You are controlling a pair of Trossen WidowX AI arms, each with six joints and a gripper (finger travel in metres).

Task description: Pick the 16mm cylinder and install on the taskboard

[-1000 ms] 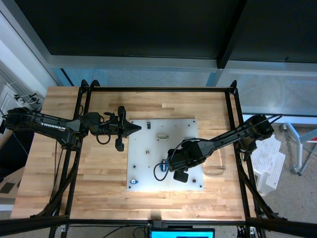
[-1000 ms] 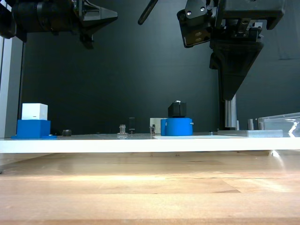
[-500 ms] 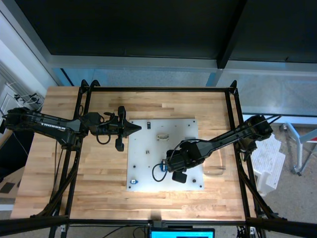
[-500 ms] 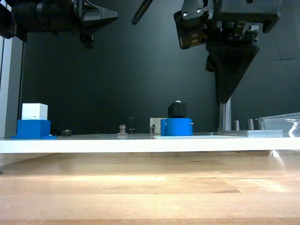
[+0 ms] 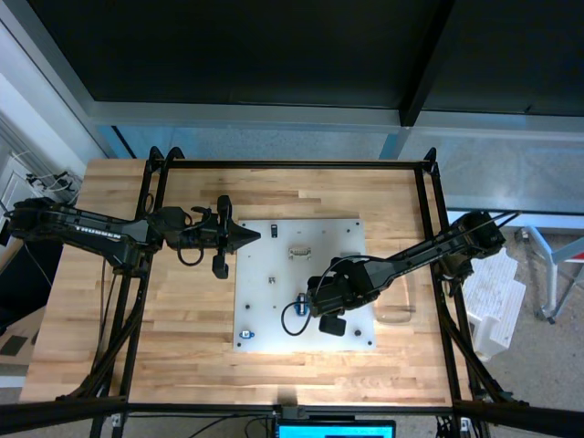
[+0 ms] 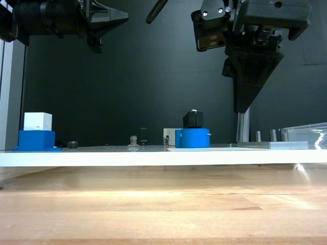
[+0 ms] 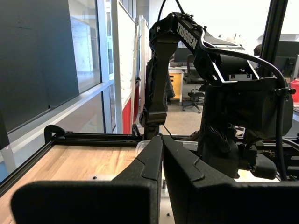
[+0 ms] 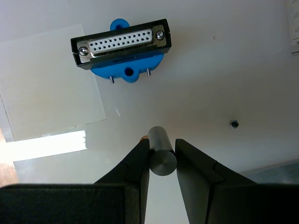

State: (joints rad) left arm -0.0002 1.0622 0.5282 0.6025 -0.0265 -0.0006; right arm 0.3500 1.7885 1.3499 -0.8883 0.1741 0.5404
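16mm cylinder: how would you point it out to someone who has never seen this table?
On the white taskboard, find the right tool, which is over the board near the blue connector. The left tool hovers shut at the board's far left edge. The cylinder is the smooth grey metal rod pinched upright in the right tool, the only part on the scene held in a grip.

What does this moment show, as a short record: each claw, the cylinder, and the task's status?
right claw: shut on the 16mm cylinder, over the near half of the taskboard
16mm cylinder: upright in the claw, near the blue connector, not touching it
left claw: shut, empty, raised at the taskboard's left edge
status: cylinder held low over the taskboard; whether it sits in a hole cannot be told
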